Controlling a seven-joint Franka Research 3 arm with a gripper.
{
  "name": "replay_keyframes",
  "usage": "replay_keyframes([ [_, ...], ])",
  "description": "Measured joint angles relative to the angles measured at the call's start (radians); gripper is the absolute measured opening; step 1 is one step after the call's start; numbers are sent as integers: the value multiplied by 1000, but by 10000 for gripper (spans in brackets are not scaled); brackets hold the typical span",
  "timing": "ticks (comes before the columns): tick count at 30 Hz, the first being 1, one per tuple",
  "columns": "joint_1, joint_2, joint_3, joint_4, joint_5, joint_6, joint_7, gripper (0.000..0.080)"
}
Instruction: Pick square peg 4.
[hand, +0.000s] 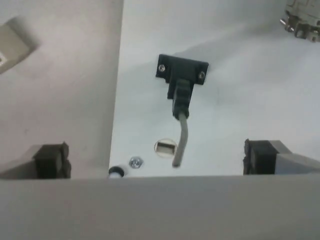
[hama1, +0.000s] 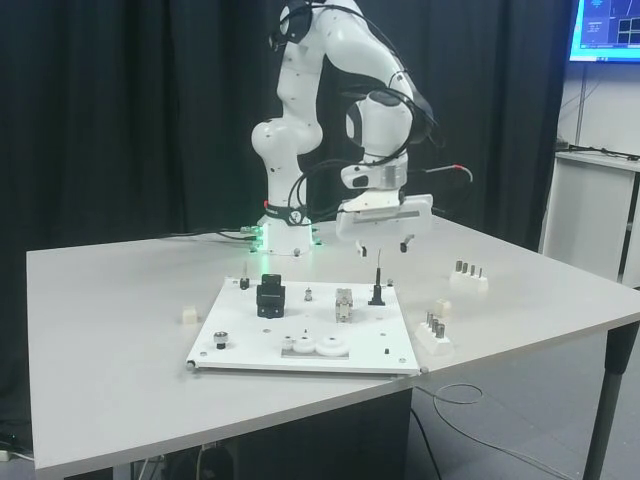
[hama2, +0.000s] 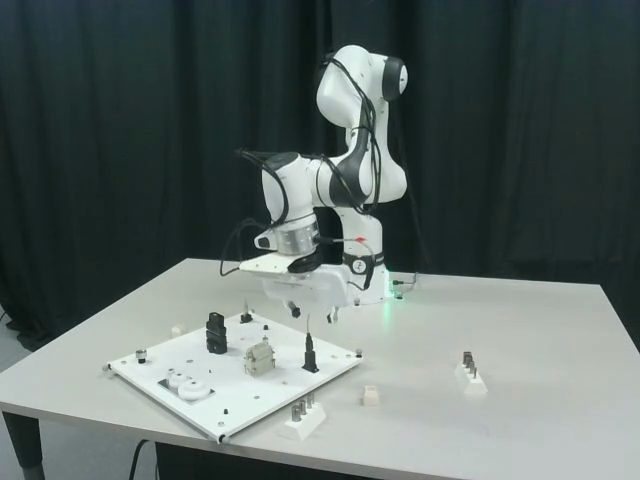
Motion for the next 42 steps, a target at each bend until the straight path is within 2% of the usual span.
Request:
replay_keyframes([
  [2, 0, -10, 0, 5, -14, -14, 14, 729],
  [3, 0, -15, 0, 7, -21, -21, 23, 787],
  [14, 0, -45, 0, 15, -68, -48, 46, 799],
  [42, 2, -50, -4, 39, -104, -54, 46, 800],
])
